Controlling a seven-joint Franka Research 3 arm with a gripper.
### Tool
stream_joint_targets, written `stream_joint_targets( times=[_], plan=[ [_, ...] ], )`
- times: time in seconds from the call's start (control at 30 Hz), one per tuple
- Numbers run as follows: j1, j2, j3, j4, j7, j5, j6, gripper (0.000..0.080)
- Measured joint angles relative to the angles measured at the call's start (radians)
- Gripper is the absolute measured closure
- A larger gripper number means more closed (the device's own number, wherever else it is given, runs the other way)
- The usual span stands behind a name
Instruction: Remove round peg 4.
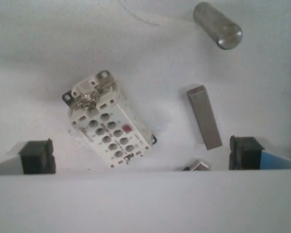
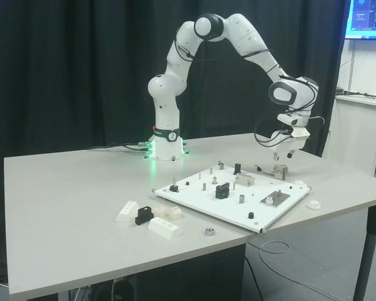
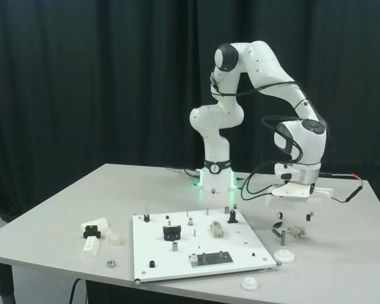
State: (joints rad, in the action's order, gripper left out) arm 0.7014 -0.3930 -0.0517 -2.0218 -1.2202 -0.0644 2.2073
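Gripper [image 1: 140, 155] hovering, jaws spread, grasping nothing | white connector block [image 1: 106, 125] lying below | round peg [image 1: 217, 25] lying at its 1 o'clock | square bar [image 1: 204, 116] lying between.

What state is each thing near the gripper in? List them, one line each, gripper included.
gripper: open, empty, hovering above the table beside the board.
round peg: out of the board, lying on its side on the table.
square bar: lying flat on the table, not gripped.
white connector: lying face up on the table below the gripper, not gripped.
board: flat on the table, with several parts standing on it.
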Motion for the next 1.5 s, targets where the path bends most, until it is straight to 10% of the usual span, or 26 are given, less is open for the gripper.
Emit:
stream_joint_targets(
  times=[1.5],
  plan=[
    [-0.001,0.013,-0.034,0.010,0.027,0.004,-0.018,0.0003]
  ],
)
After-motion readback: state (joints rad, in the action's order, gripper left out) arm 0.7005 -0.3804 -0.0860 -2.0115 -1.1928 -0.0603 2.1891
